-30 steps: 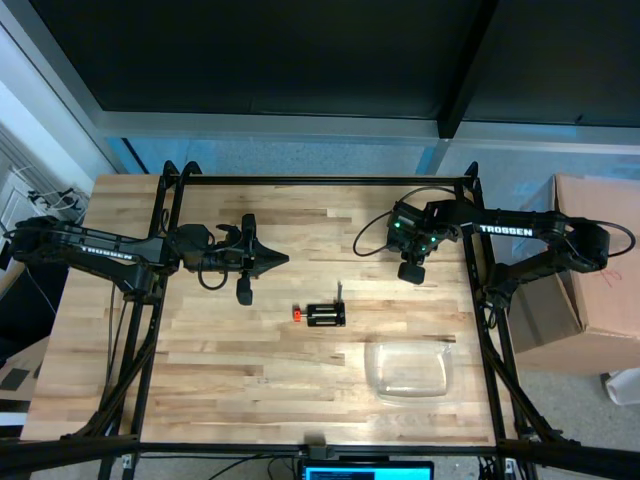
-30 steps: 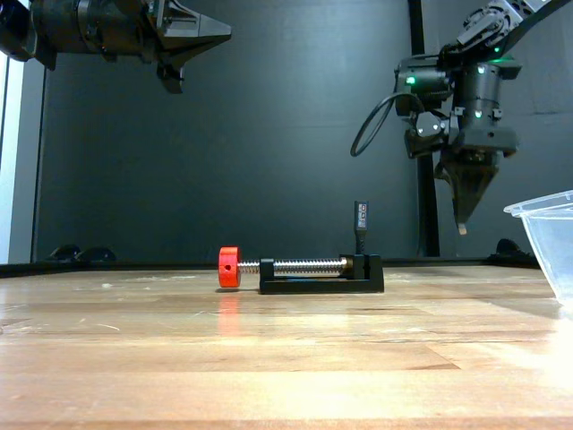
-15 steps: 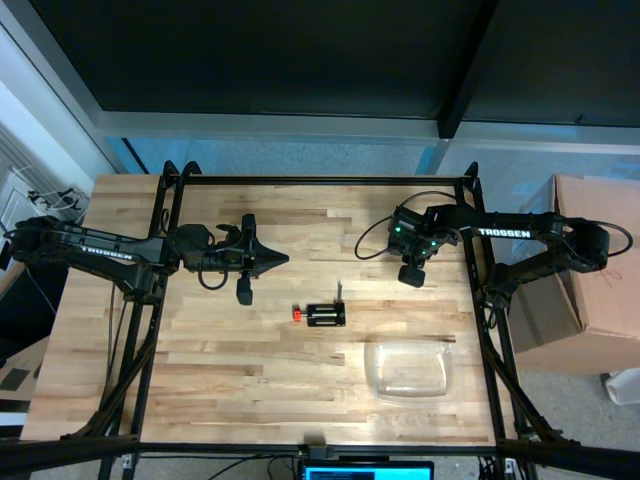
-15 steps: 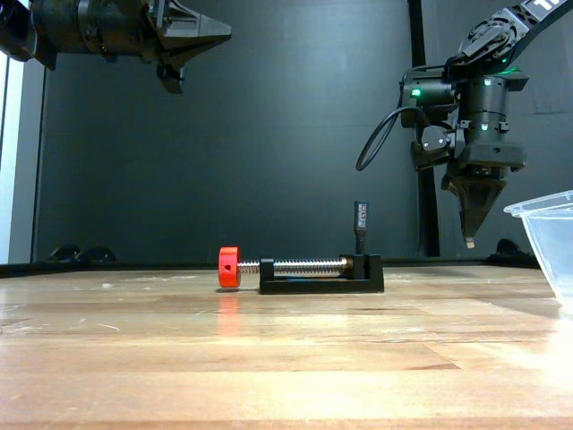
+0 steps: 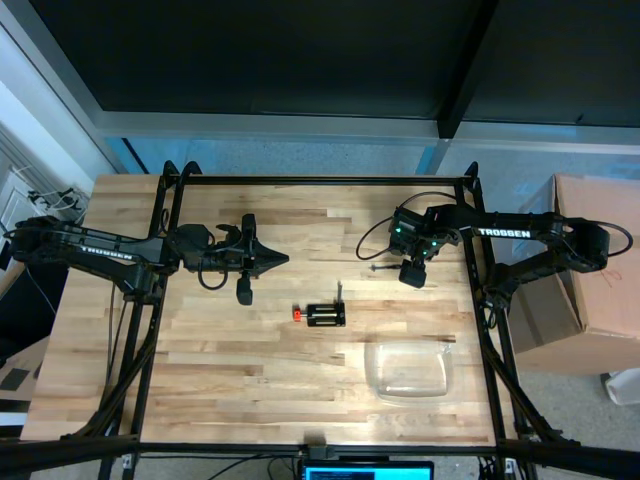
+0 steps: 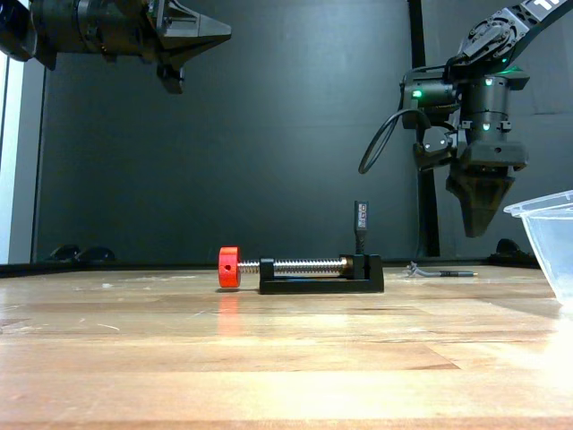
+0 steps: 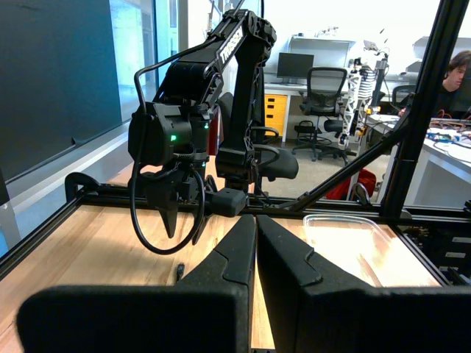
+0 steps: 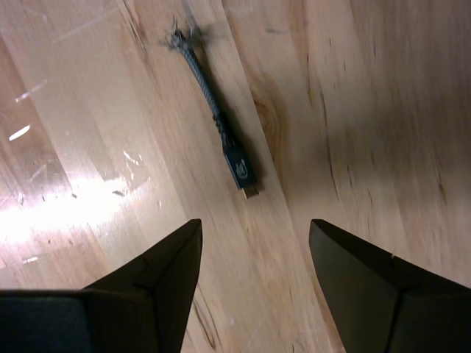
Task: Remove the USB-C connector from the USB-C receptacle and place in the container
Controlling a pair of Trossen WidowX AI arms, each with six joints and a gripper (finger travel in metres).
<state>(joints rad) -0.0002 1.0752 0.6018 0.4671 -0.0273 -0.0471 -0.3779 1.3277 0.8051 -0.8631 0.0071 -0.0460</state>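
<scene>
The USB-C connector, a small dark plug on a short braided cable stub, lies free and flat on the wooden table. It shows as a thin dark line just left of the right arm and on the tabletop in the low view, clear of the receptacle and outside the container. My right gripper hangs open directly above it, holding nothing. The receptacle stands upright in a small black clamp. My left gripper is shut and empty, raised over the table's left half.
The clamp has a red knob at its left end. The clear plastic container sits at the near right of the table. A black frame rail runs along the far edge. A cardboard box stands beyond the right side.
The right gripper has gone from shut to open. The connector it held at its fingertips has dropped and now lies on the table beneath it. The left arm has not moved.
</scene>
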